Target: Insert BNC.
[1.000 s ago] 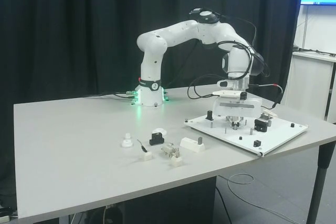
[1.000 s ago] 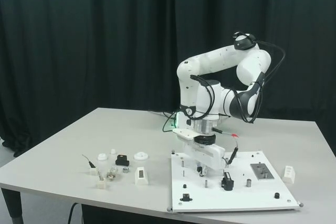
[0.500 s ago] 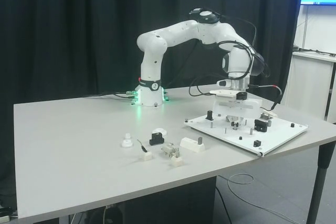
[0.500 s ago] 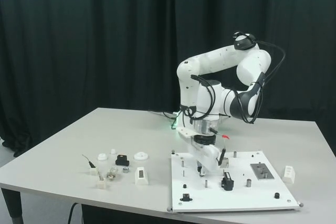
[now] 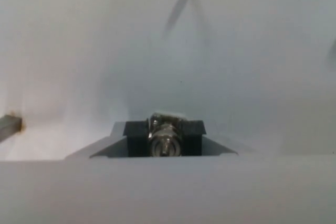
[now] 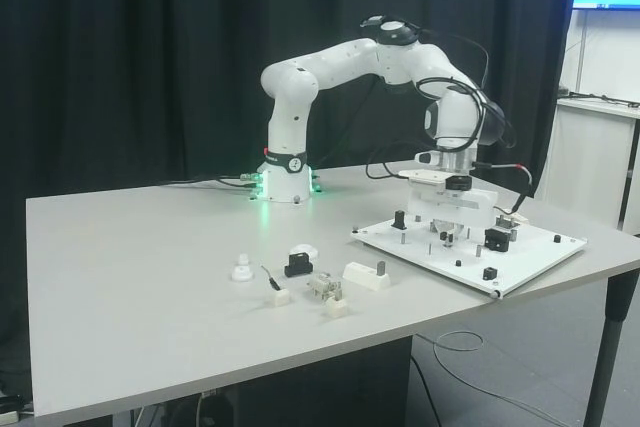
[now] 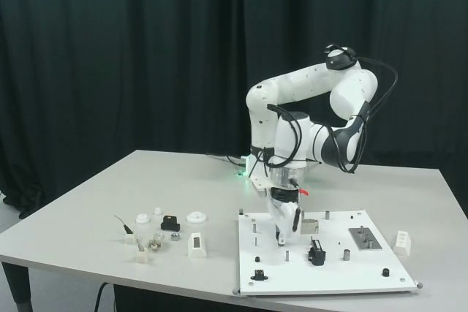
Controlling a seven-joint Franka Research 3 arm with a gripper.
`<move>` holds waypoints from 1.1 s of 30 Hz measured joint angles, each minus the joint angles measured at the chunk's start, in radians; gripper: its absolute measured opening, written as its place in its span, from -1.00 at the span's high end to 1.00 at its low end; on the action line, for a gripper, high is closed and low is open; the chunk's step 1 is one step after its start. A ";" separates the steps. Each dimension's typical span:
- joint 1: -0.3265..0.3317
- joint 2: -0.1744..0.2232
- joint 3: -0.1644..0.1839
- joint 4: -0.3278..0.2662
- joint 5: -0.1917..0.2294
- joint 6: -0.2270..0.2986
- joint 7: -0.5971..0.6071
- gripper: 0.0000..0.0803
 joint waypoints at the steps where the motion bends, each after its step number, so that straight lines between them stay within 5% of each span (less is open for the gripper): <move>1: -0.001 0.000 0.000 0.001 -0.002 -0.001 0.010 0.69; 33: -0.032 0.001 0.000 0.047 -0.065 -0.053 0.528 0.69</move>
